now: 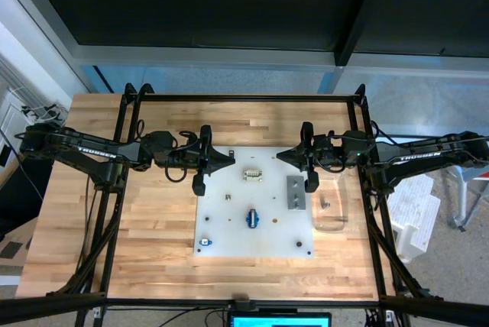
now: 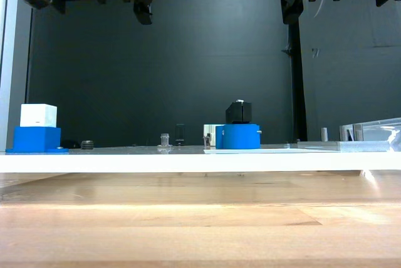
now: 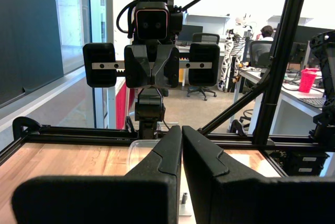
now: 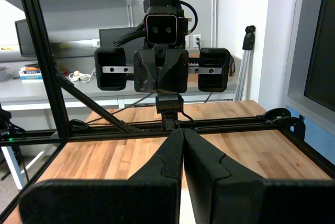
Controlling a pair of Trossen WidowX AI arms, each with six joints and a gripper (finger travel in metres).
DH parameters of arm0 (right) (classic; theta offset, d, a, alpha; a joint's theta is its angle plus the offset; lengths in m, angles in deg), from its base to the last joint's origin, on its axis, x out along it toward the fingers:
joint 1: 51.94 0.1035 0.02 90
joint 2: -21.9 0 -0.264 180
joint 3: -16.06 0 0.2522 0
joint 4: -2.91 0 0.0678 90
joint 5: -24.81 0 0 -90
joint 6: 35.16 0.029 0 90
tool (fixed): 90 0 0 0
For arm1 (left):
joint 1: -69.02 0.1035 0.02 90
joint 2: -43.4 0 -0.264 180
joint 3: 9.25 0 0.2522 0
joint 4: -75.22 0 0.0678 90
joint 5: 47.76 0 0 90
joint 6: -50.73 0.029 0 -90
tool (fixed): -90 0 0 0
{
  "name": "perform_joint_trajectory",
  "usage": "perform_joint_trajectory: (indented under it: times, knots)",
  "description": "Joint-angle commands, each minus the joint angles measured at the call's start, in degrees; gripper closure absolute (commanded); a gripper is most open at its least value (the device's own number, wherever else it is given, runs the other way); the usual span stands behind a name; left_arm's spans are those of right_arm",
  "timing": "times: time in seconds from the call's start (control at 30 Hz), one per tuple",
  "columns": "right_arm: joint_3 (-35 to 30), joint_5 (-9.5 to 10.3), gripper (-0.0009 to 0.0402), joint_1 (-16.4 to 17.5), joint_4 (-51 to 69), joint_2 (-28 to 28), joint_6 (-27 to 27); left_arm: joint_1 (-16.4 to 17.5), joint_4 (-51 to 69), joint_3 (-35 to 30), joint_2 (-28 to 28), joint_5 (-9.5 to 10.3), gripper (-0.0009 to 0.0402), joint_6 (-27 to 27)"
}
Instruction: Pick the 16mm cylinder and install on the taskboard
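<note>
My left claw (image 1: pixel 228 157) and right claw (image 1: pixel 283 156) hang pinched shut, high, seemingly to clear the white square taskboard (image 1: pixel 229 231); the tiny grey metal 16mm cylinder (image 1: pixel 325 204) waits below my right wrist.

Left arm (image 1: pixel 76 151): you have it stretched level, reaching inward.
Left end effector (image 1: pixel 229 159): held high, tips pressed together, pointing straight at its twin.
Right arm (image 1: pixel 420 151): your mirror pose, stretched level.
Right end effector (image 1: pixel 281 156): held high, closed, facing the left end effector across a gap.
</note>
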Motion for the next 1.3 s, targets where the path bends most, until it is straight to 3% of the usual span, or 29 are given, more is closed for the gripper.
perform_joint_trajectory:
  times: [0.03,0.7,0.77,1.1,1.3]
  knots:
    - [0.00,0.00,0.0393,0.00,0.00,0.00,0.00,0.02,0.00,-0.02,-0.02,0.00,0.0393,0.02]
    - [0.00,-0.04,0.0393,0.00,-0.04,0.00,-0.07,0.02,0.00,-0.02,-0.02,0.00,0.0393,0.04]
    - [0.00,-1.07,0.0393,-0.02,-0.07,0.00,-0.04,0.00,0.00,-0.02,-0.02,0.00,0.0393,0.02]
    - [-0.02,-0.37,0.0393,0.02,0.46,0.00,-0.22,0.02,0.00,-0.02,-0.02,0.00,0.0393,0.04]
    - [-4.15,-1.05,0.0393,0.04,15.15,-0.02,2.05,0.02,0.00,-0.02,-0.02,0.00,0.0393,0.04]
